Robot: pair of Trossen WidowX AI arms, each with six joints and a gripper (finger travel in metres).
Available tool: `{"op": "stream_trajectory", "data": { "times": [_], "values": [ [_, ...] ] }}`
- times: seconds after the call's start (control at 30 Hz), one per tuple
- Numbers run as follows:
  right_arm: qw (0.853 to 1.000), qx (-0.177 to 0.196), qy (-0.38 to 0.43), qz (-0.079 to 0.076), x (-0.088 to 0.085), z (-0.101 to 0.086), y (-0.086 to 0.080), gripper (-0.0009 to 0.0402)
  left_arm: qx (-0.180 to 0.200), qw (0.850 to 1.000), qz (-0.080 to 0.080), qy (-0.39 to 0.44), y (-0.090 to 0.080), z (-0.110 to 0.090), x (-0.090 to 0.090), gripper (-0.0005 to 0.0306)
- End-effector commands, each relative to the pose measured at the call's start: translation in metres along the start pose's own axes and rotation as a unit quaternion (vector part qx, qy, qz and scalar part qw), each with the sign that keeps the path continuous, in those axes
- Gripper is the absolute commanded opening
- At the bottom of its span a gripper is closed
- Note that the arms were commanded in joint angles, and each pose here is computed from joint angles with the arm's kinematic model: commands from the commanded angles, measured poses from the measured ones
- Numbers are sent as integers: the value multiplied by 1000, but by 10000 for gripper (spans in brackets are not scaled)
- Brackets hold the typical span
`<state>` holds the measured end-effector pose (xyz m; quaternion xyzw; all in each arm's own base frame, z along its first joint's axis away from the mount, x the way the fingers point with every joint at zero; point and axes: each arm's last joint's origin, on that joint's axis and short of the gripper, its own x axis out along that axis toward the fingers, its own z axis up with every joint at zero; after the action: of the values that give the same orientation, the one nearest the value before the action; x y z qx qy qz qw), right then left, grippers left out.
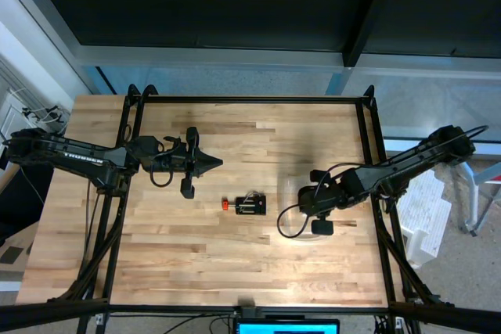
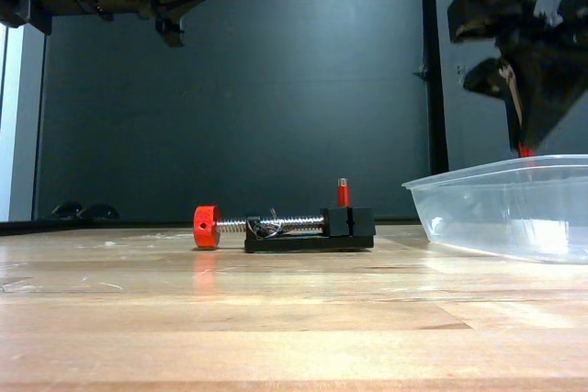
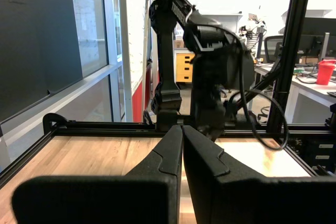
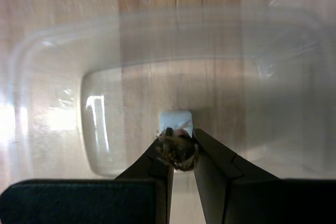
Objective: Pick the RCA connector and install on taskboard
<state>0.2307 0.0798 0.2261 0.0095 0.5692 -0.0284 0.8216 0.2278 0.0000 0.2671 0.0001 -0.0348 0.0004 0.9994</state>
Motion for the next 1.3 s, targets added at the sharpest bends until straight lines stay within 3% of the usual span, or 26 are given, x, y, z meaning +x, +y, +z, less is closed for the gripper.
{"op": "stream_trajectory", "data": {
  "times": [0.03,0.23,0.53,0.87,1.3],
  "values": [
    [1000,2,-10,3,-15,5,-1,2,0,1000,0,0,0,0,0,0],
    [1000,3,-11,3,-30,10,-1,2,0,1000,0,0,0,0,0,0],
    [999,24,-29,4,-30,17,-8,2,0,1000,0,0,0,0,0,0],
    [998,40,-58,5,-13,36,-11,2,0,1000,0,0,0,0,0,0],
    [998,25,-50,-6,3,73,-8,2,0,1000,0,0,0,0,0,0]
  ]
}}
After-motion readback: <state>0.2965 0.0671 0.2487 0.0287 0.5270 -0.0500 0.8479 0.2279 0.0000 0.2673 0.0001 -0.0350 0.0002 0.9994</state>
